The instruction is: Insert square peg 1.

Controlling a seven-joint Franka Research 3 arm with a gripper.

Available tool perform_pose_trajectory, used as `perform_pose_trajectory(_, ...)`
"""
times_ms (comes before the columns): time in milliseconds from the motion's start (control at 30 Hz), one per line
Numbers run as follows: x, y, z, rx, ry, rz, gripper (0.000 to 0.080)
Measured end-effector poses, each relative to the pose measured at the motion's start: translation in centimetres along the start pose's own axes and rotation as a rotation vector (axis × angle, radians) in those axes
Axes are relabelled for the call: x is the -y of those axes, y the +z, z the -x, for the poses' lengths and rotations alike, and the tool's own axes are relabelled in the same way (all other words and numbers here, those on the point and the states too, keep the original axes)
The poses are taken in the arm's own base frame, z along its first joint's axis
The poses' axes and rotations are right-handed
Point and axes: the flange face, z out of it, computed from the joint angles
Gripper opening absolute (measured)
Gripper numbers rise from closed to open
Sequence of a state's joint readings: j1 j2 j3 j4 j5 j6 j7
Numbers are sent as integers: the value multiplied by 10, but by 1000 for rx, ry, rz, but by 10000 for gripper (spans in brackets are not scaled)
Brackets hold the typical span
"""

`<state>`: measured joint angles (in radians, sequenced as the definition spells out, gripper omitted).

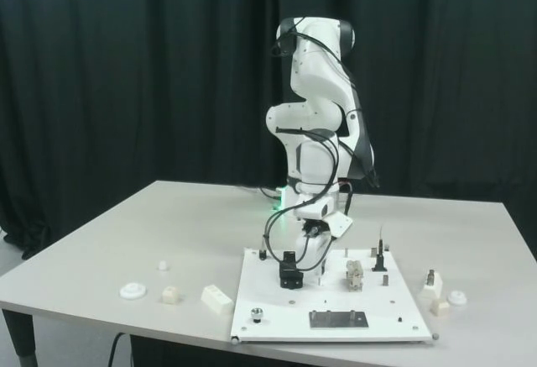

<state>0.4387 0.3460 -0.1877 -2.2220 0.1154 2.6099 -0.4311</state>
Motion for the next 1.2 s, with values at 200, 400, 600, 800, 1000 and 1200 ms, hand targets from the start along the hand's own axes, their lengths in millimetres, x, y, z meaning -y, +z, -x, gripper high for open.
perform_pose_trajectory(200,2,0,-1,-2,1,-1,25)
perform_pose_trajectory(400,3,0,-1,-3,0,-1,25)
perform_pose_trajectory(600,3,0,-1,-3,0,-1,25)
perform_pose_trajectory(800,3,0,-2,-4,-1,-1,25)
perform_pose_trajectory(1000,8,0,-4,-5,-10,-4,25)
perform_pose_trajectory(1200,10,0,-4,-6,-13,-5,25)
